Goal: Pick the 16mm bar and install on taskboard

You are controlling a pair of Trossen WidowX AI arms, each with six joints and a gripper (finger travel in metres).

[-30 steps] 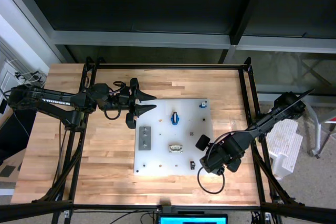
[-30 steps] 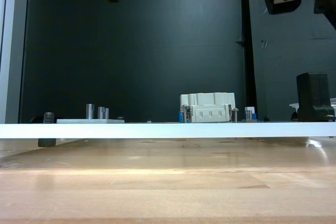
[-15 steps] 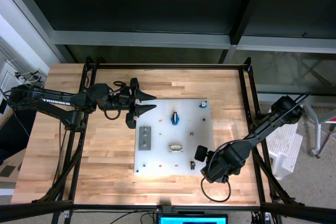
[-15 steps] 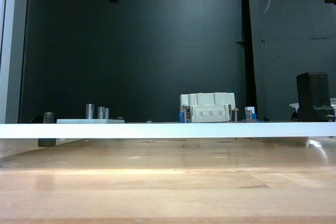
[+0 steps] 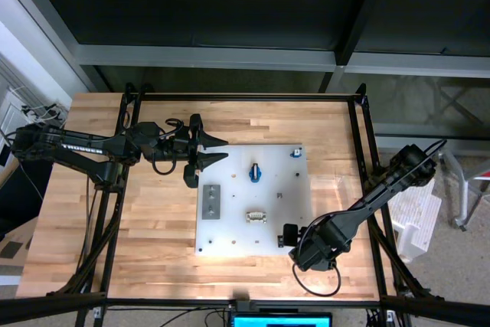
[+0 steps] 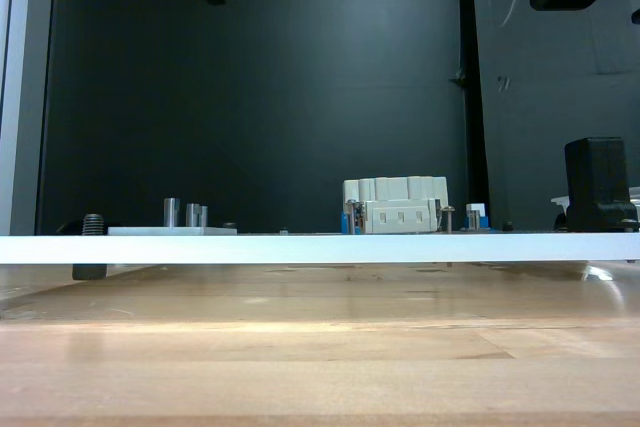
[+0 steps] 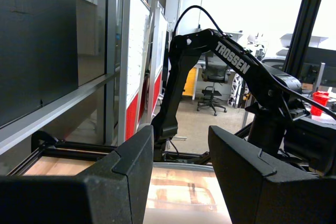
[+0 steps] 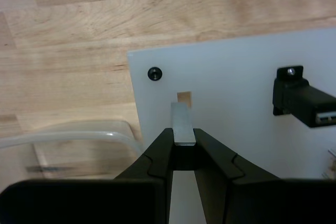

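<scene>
Grey metal catches the eye first: the 16mm bar (image 8: 182, 127) is held in the right gripper (image 8: 183, 136), whose black fingers (image 8: 157, 156) are clamped on it from both sides, so that one end sticks out past the tips. In the right wrist view that free end lies just short of a small square cut-out (image 8: 184, 97) in the white taskboard (image 5: 295, 181), and the cut-out shows bare wood through it. The bar is clear of any seat. From the low view the right gripper hangs well above the board, at its near right corner.

Beside the cut-out sits a black screw head (image 8: 154, 73), and further along the board a black connector block (image 8: 302, 102). A clear tube (image 8: 68, 135) loops over the wooden table (image 8: 79, 40) just off the board's edge.

The left gripper (image 5: 222, 148) hovers high at the board's far left corner — its fingers (image 7: 128, 174) are spread apart with nothing between them, and they point across towards the right arm.

Elsewhere on the board, a grey plate (image 5: 210, 201) carries short metal pegs (image 6: 172, 212), with a cream connector (image 5: 256, 217) near the middle and a blue part (image 5: 255, 172) beyond it.
</scene>
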